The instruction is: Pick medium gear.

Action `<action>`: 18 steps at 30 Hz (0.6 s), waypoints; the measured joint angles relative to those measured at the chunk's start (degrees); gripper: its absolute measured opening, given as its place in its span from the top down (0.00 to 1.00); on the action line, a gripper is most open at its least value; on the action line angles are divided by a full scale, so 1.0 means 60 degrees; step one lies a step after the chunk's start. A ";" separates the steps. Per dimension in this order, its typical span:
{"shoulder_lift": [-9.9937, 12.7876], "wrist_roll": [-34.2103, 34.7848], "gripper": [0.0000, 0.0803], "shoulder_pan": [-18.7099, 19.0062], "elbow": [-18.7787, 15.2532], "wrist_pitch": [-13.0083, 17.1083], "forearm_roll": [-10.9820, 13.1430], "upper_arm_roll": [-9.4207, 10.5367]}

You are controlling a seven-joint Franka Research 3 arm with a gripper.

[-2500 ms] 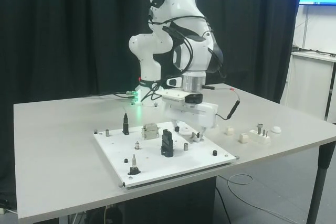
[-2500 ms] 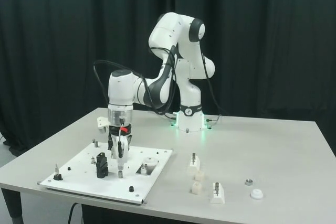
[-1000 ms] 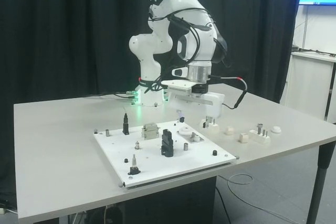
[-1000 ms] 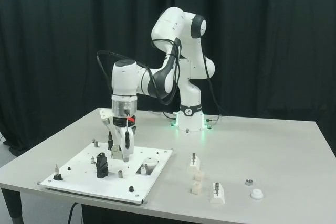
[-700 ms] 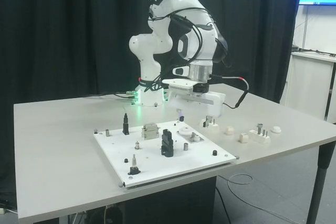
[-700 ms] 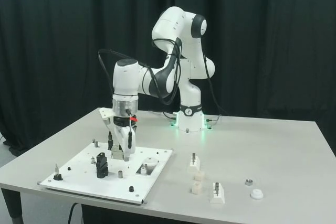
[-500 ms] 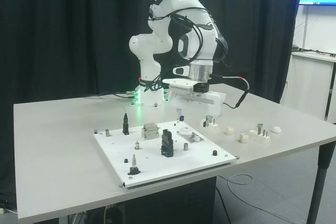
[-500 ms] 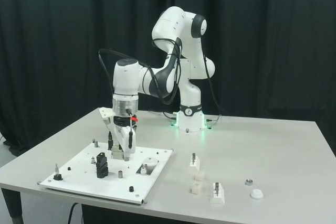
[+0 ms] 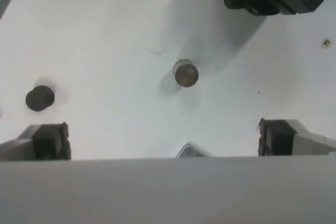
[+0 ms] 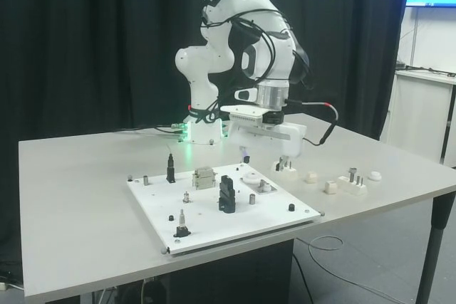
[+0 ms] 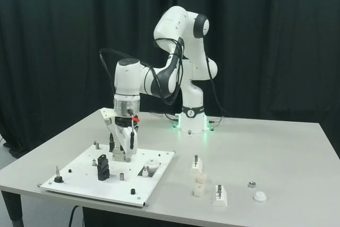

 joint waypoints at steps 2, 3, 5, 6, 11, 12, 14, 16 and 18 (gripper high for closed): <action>-0.0020 0.0000 0.00 0.0001 0.0000 -0.0032 -0.0005 0.0000; -0.0031 0.0000 0.00 0.0001 0.0000 -0.0054 -0.0008 0.0000; -0.0051 -0.0002 0.00 0.0004 0.0000 -0.0103 -0.0016 0.0000; -0.0062 -0.0007 0.00 0.0007 0.0000 -0.0127 -0.0024 0.0000; -0.0120 -0.0063 0.00 0.0026 0.0000 -0.0218 -0.0099 0.0001; -0.0133 -0.0082 0.00 0.0030 0.0000 -0.0245 -0.0109 0.0001; -0.0155 -0.0113 0.00 0.0036 0.0000 -0.0301 -0.0122 0.0001; -0.0175 -0.0131 0.00 0.0039 0.0000 -0.0342 -0.0128 0.0001; -0.0188 -0.0146 0.00 0.0042 0.0000 -0.0359 -0.0134 0.0001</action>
